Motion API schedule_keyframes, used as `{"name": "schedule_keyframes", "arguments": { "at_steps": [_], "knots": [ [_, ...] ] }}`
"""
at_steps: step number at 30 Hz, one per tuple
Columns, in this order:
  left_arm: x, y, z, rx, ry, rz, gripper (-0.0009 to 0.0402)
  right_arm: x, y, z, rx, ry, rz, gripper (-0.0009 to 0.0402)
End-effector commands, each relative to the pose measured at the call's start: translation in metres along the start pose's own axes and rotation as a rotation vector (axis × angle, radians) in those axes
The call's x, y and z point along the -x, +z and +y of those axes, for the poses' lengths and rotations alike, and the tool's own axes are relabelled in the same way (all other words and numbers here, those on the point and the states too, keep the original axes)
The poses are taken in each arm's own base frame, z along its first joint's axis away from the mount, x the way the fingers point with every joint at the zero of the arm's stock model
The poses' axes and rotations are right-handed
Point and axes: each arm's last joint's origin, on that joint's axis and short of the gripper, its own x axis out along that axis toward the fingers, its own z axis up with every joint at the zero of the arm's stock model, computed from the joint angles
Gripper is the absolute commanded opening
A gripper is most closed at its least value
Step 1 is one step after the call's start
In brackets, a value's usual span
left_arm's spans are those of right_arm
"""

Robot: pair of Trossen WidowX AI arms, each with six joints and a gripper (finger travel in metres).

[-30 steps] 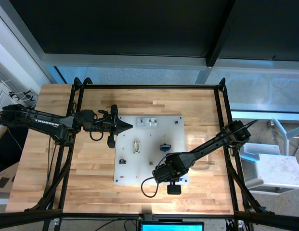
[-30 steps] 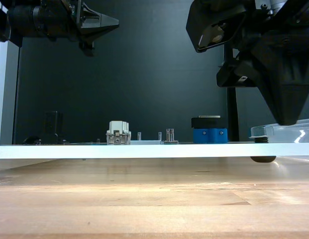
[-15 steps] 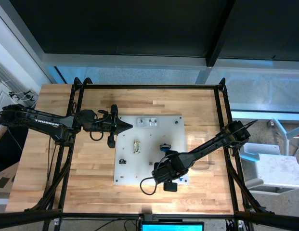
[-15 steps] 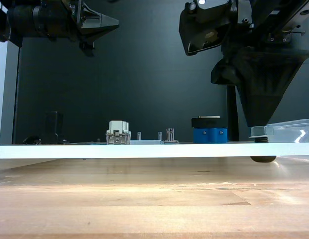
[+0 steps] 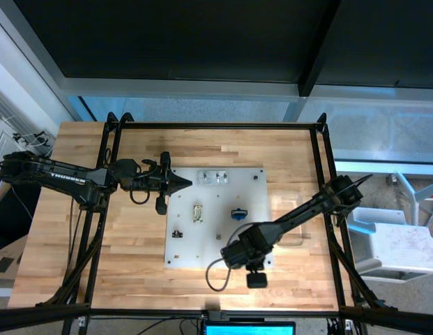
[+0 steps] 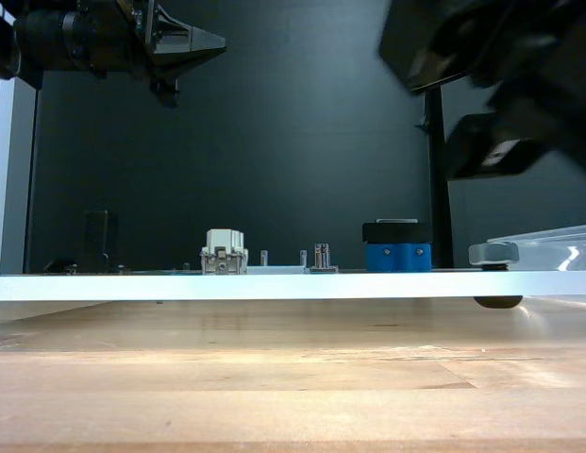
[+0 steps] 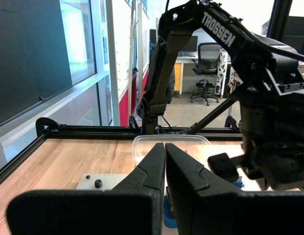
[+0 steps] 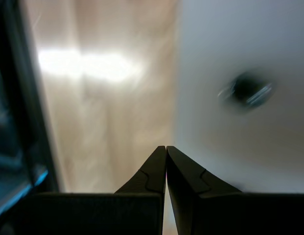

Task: Pick the M12 fastener and fasten on the M12 threads

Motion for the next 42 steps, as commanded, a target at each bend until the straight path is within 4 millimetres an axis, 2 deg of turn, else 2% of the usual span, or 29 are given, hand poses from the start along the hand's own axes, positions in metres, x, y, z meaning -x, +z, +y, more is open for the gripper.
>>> {"name": "schedule_keyframes", "arguments": {
  "at_steps": [1,13,21,42],
  "knots": [
    [0.000,0.000,0.000,0.000,0.000,-0.001,0.0000,0.002,-0.001,-0.002,-0.012,-0.028,-0.007,0.0000],
    [0.000,0.000,0.000,0.000,0.000,0.000,0.0000,0.009,0.004,-0.009,-0.093,-0.322,-0.189,0.0000],
    [0.000,0.000,0.000,0.000,0.000,-0.001,0.0000,0.002,0.009,-0.010,-0.095,-0.324,-0.205,0.0000],
    [0.000,0.000,0.000,0.000,0.000,-0.001,0.0000,-0.002,0.007,-0.011,-0.119,-0.298,-0.194,0.0000]
  ]
}}
